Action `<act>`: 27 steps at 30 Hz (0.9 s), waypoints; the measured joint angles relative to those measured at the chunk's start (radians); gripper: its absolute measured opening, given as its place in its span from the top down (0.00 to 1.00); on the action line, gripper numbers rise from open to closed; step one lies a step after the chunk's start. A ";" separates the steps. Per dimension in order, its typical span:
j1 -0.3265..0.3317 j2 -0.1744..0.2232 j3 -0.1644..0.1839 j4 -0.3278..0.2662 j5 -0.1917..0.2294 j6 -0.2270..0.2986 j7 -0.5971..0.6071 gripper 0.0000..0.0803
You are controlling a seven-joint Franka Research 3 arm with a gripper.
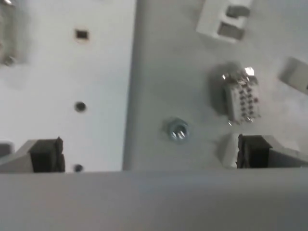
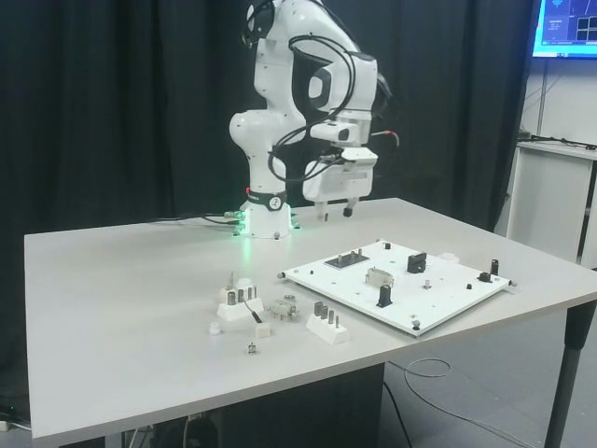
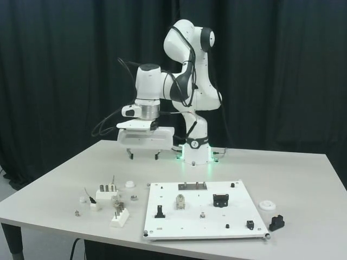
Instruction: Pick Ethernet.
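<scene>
The Ethernet connector (image 1: 243,98) is a small grey block with metal clips, lying on the grey table just off the edge of the white board (image 1: 72,72). From the room cameras the connector (image 2: 280,307) (image 3: 117,205) sits among small parts beside the board's end. My gripper (image 1: 148,153) is open, its black fingertips (image 1: 45,154) wide apart with nothing between them. It hangs high above the table (image 2: 336,207) (image 3: 143,155), well clear of the connector.
A metal nut (image 1: 178,130) lies between the connector and the board edge. White part holders (image 1: 224,21) (image 2: 328,324) (image 3: 107,193) stand near the connector. The board (image 2: 401,280) (image 3: 200,216) carries several small black and metal fixtures. The robot base (image 3: 196,151) stands behind.
</scene>
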 joint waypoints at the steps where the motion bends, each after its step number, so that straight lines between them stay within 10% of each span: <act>1: -0.003 0.000 -0.003 -0.003 -0.005 0.000 -0.002 0.00; 27: -0.090 0.005 -0.140 -0.078 -0.027 0.060 -0.268 0.00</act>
